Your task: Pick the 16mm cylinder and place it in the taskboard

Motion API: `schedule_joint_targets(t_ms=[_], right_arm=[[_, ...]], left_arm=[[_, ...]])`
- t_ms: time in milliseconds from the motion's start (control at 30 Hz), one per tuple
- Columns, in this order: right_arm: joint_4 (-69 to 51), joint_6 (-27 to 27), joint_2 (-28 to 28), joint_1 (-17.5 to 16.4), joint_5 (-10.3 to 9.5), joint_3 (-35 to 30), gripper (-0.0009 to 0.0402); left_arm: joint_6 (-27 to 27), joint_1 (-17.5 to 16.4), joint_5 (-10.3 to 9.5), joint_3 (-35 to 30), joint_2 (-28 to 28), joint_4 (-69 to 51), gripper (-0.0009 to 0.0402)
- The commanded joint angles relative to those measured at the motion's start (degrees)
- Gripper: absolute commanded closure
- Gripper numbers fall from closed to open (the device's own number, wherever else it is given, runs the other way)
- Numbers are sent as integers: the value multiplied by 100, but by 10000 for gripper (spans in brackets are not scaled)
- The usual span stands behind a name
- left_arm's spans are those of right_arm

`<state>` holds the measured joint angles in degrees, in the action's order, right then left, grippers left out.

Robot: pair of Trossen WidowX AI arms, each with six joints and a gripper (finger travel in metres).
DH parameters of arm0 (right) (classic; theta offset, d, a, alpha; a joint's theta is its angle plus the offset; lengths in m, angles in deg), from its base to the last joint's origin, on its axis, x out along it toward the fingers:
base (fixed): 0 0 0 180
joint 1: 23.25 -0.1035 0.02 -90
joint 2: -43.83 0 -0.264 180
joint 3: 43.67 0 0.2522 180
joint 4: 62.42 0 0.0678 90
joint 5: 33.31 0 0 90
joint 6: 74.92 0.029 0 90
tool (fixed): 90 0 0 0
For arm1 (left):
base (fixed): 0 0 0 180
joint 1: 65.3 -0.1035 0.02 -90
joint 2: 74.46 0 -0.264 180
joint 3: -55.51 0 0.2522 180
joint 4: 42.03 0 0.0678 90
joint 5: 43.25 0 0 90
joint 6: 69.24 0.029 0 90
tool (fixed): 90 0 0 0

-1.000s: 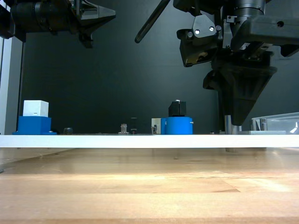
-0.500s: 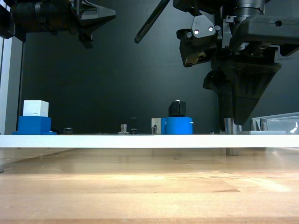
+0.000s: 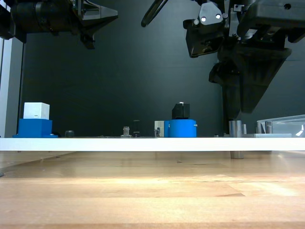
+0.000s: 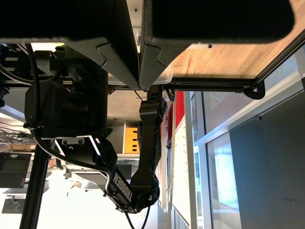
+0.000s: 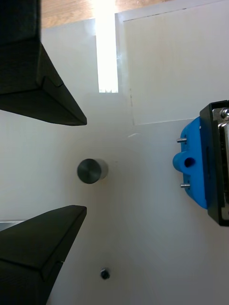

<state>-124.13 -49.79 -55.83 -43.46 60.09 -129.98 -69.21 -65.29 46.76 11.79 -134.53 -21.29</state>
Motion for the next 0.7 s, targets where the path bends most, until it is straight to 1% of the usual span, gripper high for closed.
schedule_joint_targets(t_ms=[33, 267, 400, 533, 700], right_arm=[[-81, -4, 103, -9, 7, -2, 159], [-243, -4, 299, -20, 9, -2, 159], [-278, -2, 407, -35, 13, -2, 150], [-417, -4, 549, -44, 149, -2, 138], [-544, -4, 741, -46, 155, -2, 131]], left_arm=[[2, 0, 0, 0, -2, 2, 393], [0, 0, 0, 0, -2, 2, 393], [2, 0, 0, 0, -2, 2, 393], [0, 0, 0, 0, -2, 2, 393], [2, 0, 0, 0, -2, 2, 393]])
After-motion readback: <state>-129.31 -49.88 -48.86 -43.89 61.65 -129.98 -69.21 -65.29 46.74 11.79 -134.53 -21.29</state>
